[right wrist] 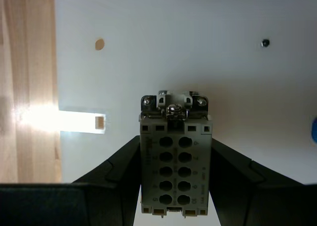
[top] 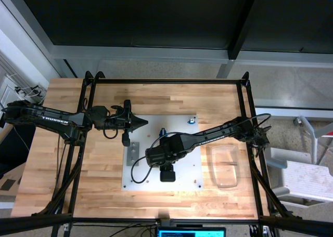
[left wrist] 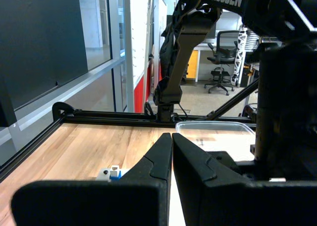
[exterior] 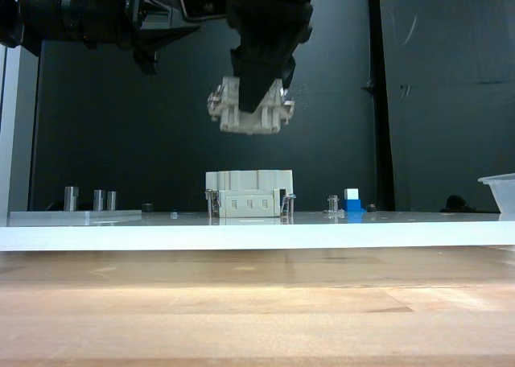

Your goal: Remove the HAN10-E connector and place it in the container

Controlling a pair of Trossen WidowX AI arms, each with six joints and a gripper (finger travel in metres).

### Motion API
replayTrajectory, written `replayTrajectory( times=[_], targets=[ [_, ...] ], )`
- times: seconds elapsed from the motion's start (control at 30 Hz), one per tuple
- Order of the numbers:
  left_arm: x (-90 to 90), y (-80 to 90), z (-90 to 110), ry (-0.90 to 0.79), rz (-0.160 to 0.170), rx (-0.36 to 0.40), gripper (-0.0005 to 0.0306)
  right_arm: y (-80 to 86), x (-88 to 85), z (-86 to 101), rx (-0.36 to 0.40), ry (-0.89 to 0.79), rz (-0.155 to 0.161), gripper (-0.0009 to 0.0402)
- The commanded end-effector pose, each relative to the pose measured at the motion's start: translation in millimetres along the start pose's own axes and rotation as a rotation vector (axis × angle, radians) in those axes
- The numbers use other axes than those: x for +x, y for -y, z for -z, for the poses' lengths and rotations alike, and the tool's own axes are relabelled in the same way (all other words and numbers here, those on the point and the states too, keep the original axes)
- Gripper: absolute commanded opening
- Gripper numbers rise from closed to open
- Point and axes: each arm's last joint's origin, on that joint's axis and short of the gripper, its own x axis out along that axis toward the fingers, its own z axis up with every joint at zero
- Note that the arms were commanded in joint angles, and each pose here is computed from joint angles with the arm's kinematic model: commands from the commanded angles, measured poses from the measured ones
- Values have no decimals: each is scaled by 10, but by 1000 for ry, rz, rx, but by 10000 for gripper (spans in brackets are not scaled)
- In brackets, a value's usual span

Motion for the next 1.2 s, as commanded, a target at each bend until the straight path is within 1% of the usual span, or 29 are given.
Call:
replayTrajectory(
  times=[0.03,0.1,0.2,0.23,0.47,0.57,0.73,1.03,1.1,1.2],
  targets=[
    [0,0,-1,0,0,0,0,-9,-126,24,-5,23,3,4],
    [0,-1,-1,0,0,0,0,-7,-190,58,-7,35,23,4],
    [0,-1,-1,0,0,0,0,8,-288,149,-10,46,64,4],
    [0,0,-1,0,0,0,0,2,-305,188,-15,45,68,4],
    [0,0,-1,0,0,0,0,-33,-459,479,-38,30,61,4],
    [0,0,-1,0,0,0,0,-54,-529,637,-55,20,58,4],
    [0,-1,-1,0,0,0,0,-93,-598,925,-59,18,47,4],
    [0,0,-1,0,0,0,0,-165,-612,1441,-32,-5,36,4],
    [0,0,-1,0,0,0,0,-179,-610,1547,-29,-7,44,4],
    [0,-1,-1,0,0,0,0,-193,-611,1687,-23,-17,42,4]
  ],
)
